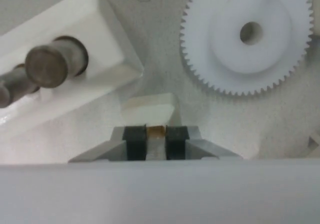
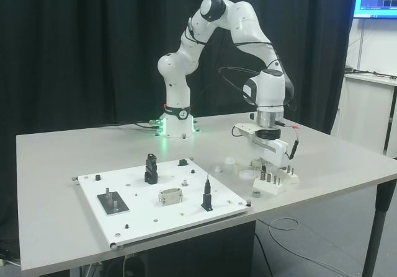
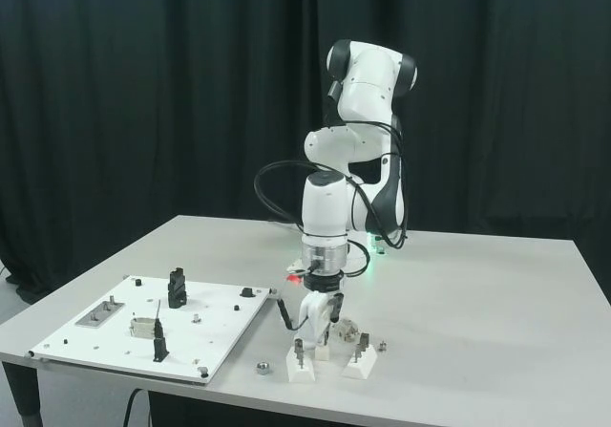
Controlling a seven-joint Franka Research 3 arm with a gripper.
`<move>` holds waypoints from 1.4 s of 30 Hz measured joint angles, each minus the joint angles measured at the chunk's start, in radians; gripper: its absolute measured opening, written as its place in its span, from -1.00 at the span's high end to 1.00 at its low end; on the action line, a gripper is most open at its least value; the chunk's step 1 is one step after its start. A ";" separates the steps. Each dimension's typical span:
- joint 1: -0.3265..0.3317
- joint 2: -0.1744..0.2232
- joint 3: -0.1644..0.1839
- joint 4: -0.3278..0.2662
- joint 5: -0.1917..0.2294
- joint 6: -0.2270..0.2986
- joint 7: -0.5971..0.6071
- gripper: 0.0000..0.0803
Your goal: Pick Ethernet.
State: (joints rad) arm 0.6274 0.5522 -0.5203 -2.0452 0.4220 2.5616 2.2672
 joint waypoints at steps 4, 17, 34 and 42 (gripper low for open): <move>0.000 0.000 0.000 0.000 0.000 0.000 0.000 0.81; 0.001 -0.004 -0.006 0.004 0.000 -0.002 -0.007 0.81; 0.008 -0.034 -0.039 0.022 -0.003 -0.062 -0.016 0.81; 0.011 -0.039 -0.053 0.041 -0.011 -0.100 -0.018 0.81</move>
State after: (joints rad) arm 0.6381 0.5137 -0.5735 -2.0037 0.4109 2.4616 2.2496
